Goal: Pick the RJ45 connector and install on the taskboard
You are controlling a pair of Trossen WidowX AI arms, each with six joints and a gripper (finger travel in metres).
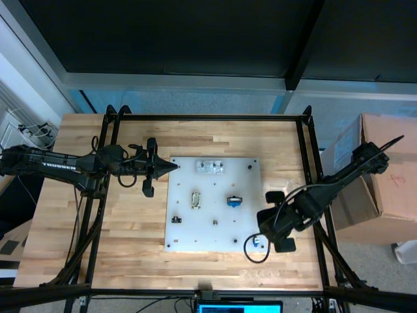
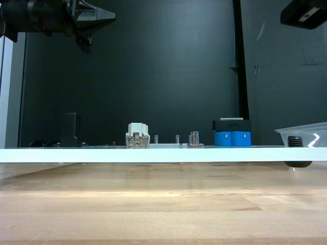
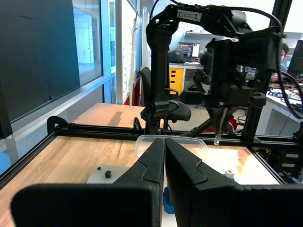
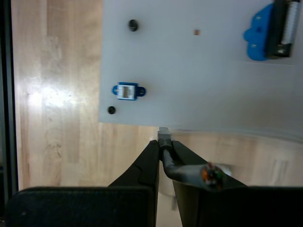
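High view: the left gripper [image 1: 172, 167] hovers at the ten o'clock corner of the white taskboard [image 1: 195, 228]. Its fingers are pressed together into a point aimed at three o'clock, with nothing between them. The right gripper [image 1: 277, 228] hangs just off the board's four o'clock edge. A dark cable [image 1: 248, 250] loops out beneath it toward seven o'clock. The RJ45 connector itself is hidden under the claw here.

Low view: the left gripper [image 2: 108, 18] sits high at ten o'clock, well above the board [image 2: 153, 154]. The right arm's dark bulk shows at two o'clock, and the plug cannot be made out.

Left wrist view: the left fingers [image 3: 151, 161] meet along a closed seam. Across the table, the right gripper [image 3: 220, 116] points down, and the connector's clear tip [image 3: 217, 139] pokes out below its fingers.

Right wrist view: the right gripper [image 4: 163, 144] is clamped on the RJ45 connector [image 4: 164, 135]. The plug's nose sticks out just past the fingertips, and the grey cable [image 4: 173, 168] runs back between them. The plug is held over the wood just beside the board's edge, clear of the blue socket [image 4: 128, 91], which lies at about eleven o'clock from it.
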